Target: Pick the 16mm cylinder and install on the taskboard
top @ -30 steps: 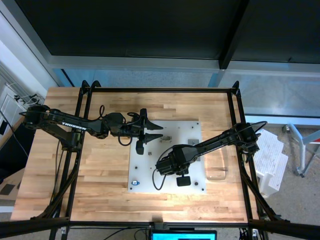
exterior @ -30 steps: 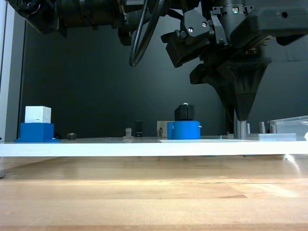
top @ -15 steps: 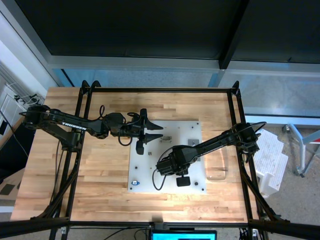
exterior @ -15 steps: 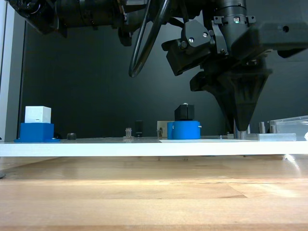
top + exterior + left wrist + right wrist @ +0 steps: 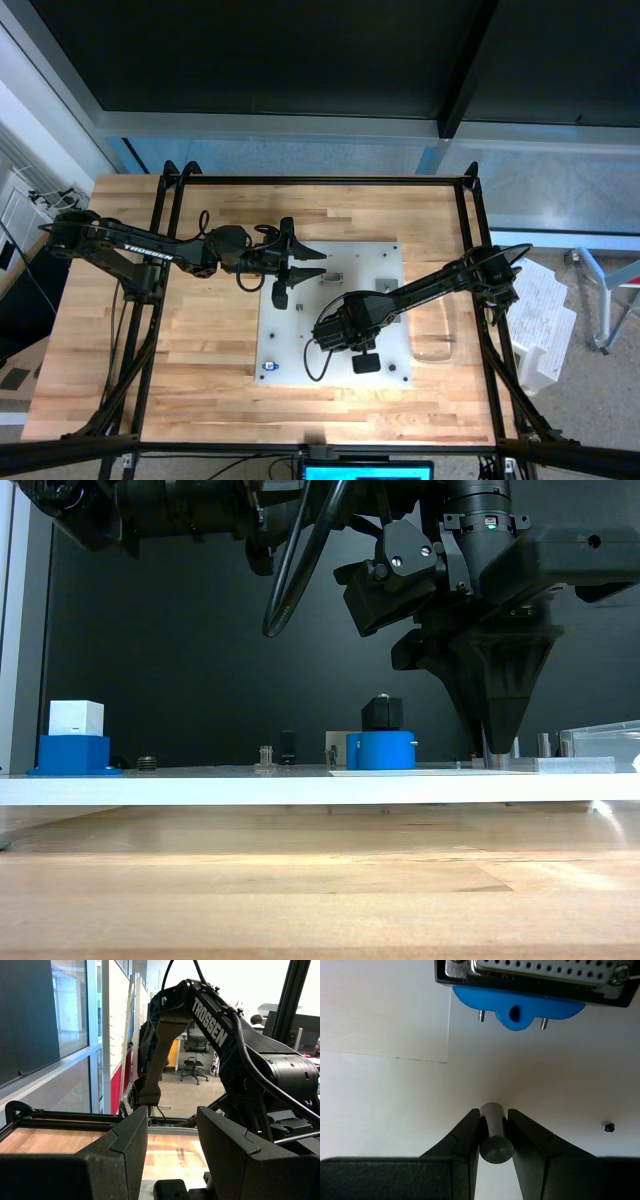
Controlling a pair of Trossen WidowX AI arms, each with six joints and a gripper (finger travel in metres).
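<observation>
Lower now, right gripper (image 5: 497, 746) pinches the 16mm cylinder (image 5: 492, 1131) upright, pointing down at the taskboard (image 5: 292, 342); left gripper (image 5: 322, 262) hovers far-left, fingers spread.

The left gripper (image 5: 171, 1117) has its jaws wide apart. Beyond the jaws rises the big black right arm (image 5: 210, 1015). The wooden surface (image 5: 50, 1140) lies beside the jaws.
</observation>
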